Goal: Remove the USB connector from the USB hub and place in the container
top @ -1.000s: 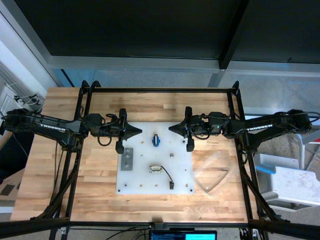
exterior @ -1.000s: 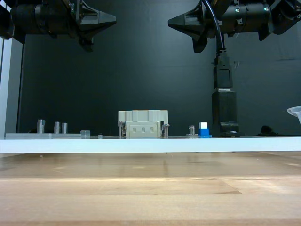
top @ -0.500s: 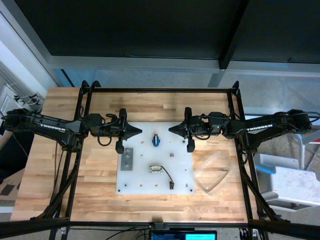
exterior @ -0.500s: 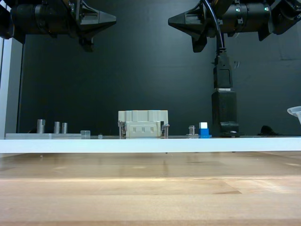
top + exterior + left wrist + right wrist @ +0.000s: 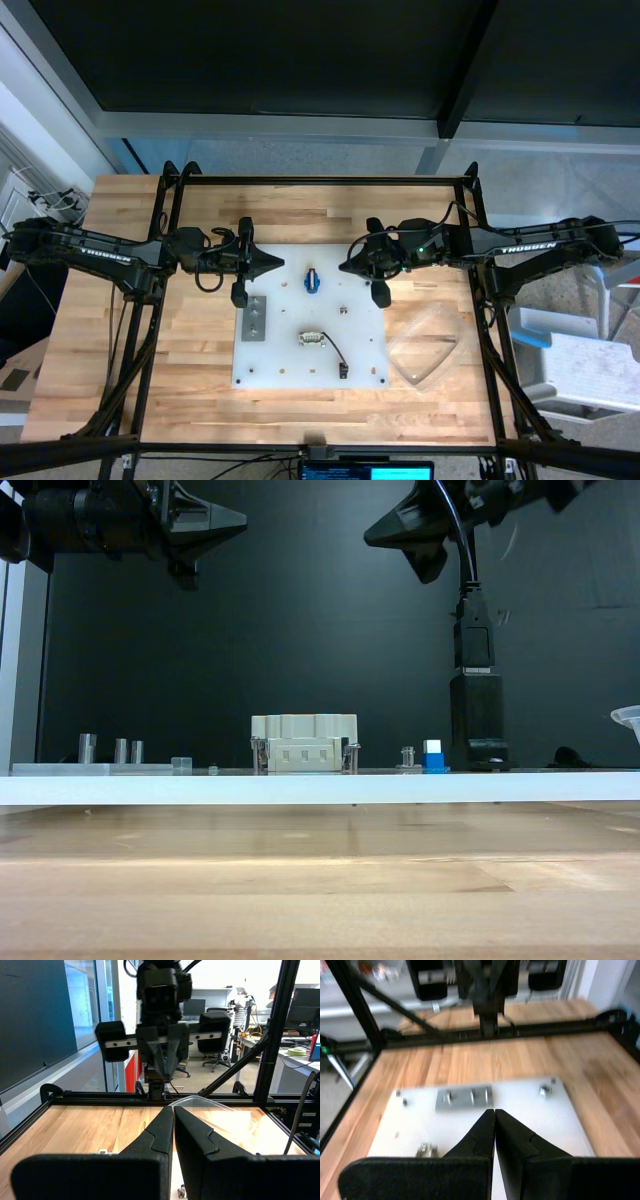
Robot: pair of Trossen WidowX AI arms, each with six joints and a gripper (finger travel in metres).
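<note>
Table (image 5: 150, 330) first: pale wood across my high view, with the white board (image 5: 290, 365) lying flat at its centre.

The left arm (image 5: 90, 248) reaches in from 9 o'clock. The left gripper (image 5: 281, 263) hangs well above the board's 10 o'clock corner, tip pointing toward 3 o'clock. Its wrist camera shows me the fingers (image 5: 160, 1135) pressed together with nothing between them.

The right arm (image 5: 530, 245) comes in from 3 o'clock. The right gripper (image 5: 343, 266) is high over the board's 1 o'clock edge, tip aimed toward 9 o'clock and dipping a little in the low view. Its fingers (image 5: 480, 1135) are closed the same way, on nothing. The two tips face each other, apart.

Next down in size, the container (image 5: 425, 345) is clear plastic. It rests on the table at 4 o'clock from the board's centre, just beside the board's edge.

On the board, the grey plate (image 5: 257, 320) with its pegs lies at 9 o'clock. The beige housing (image 5: 312, 340) sits near the middle.

The hub (image 5: 475, 725), a black block, stands upright at the board's 5 o'clock. The USB connector (image 5: 473, 640) is seated in its top, plug down, with the thin black cable rising from it. From above I see that cable curving back toward the beige housing. The container lies at the hub's 3 o'clock, apart from it.

Smallest of all, the blue fitting (image 5: 311, 280) is at the board's 12 o'clock, below the gap between the two tips.
</note>
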